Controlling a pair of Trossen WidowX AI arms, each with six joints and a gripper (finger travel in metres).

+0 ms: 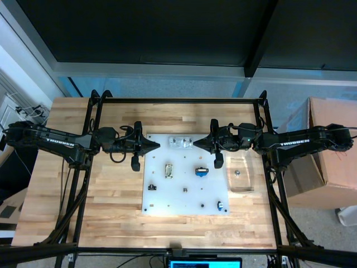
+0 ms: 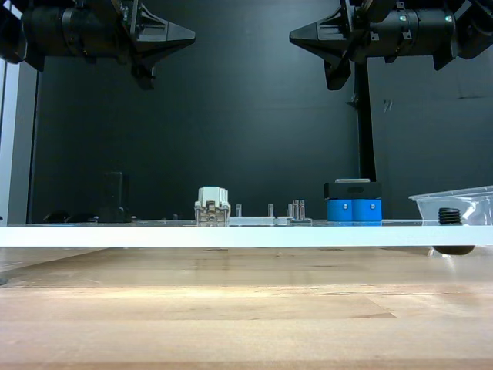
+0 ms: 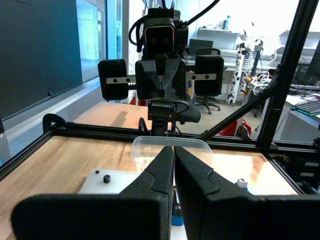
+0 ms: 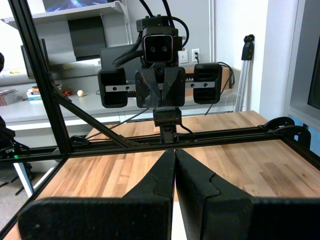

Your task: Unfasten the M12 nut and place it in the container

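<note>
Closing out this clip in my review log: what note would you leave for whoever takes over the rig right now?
Left gripper: shut, holding nothing, raised above the white board's far left side.
Right gripper: shut, holding nothing, raised opposite it on the far right side.
Small silver nut: lying free inside the clear plastic container, beside the board's right edge.
Short black ribbed stud: bare, ribs showing.
Done: nut off its stud and in the container.
Left: nothing of the task that I can see.

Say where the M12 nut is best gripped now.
Probably across its outer sides, from straight above: the nut lies free in the container, whose walls bar side approach. Its stud stands bare. The left gripper and right gripper hang, jaws shut, high over the board's far side.
</note>
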